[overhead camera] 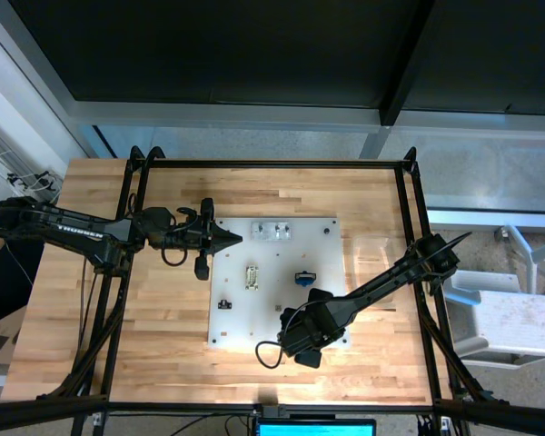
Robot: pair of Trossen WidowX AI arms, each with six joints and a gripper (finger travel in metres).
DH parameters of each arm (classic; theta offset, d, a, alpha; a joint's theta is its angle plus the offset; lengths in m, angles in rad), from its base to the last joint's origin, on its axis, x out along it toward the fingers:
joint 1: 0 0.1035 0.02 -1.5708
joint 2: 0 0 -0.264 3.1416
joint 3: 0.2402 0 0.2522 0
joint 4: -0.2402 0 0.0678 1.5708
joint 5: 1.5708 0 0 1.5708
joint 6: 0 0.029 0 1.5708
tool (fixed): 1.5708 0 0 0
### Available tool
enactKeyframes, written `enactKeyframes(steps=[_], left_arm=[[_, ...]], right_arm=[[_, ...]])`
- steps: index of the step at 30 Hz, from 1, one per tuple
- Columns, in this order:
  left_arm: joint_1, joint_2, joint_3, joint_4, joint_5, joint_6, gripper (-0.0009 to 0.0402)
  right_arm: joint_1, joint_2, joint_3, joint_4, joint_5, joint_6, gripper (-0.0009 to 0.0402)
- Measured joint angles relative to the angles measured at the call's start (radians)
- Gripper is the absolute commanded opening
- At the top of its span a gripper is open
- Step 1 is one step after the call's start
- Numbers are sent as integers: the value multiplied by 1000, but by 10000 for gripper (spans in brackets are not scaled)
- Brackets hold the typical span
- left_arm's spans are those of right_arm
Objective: Unfasten the M12 fastener and place in the container
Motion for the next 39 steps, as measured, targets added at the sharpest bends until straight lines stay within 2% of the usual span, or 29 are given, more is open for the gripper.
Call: enactKeyframes(steps=[4, 17, 39], left_arm=[[0, 0, 0, 0, 0, 0, 0], [0, 0, 0, 0, 0, 0, 0], [0, 0, 0, 0, 0, 0, 0]], right_arm=[[-1, 0, -5, 2, 12, -2, 236], [-1, 0, -13, 11, 12, -8, 228], [-1, -1, -15, 29, -3, -23, 59]])
